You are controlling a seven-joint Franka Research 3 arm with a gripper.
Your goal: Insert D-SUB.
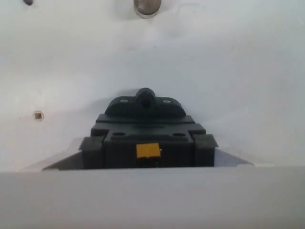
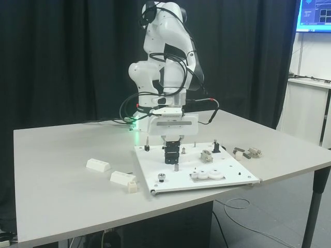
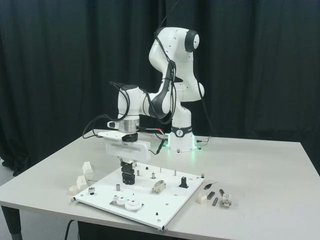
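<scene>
While arm leans low over board, scene reads so:
Arm: white Franka (image 3: pixel 167 95), bolted at back of grey table (image 2: pixel 57 170), wrist pointing straight down.
Gripper (image 2: pixel 172 150): black fingers (image 3: pixel 128 172) down at board, pinching black D-SUB (image 1: pixel 145 131); gap only as wide as the plug.
D-SUB: black plug w/ small coloured tab at its middle, held upright betw. fingers, low end at or on board; can't tell if seated.
Board: white plate (image 3: pixel 165 210) on table, in front of arm base.
On board: white gears (image 2: pixel 207 174) near front edge, black bracket (image 3: pixel 184 182), small posts (image 2: pixel 176 167).
Off board, one side: white blocks (image 2: pixel 98 165) on table, well apart from gripper.
Off board, other side: small connector parts (image 3: pixel 215 196) by board edge.
Backdrop: black curtain (image 3: pixel 260 65).
</scene>
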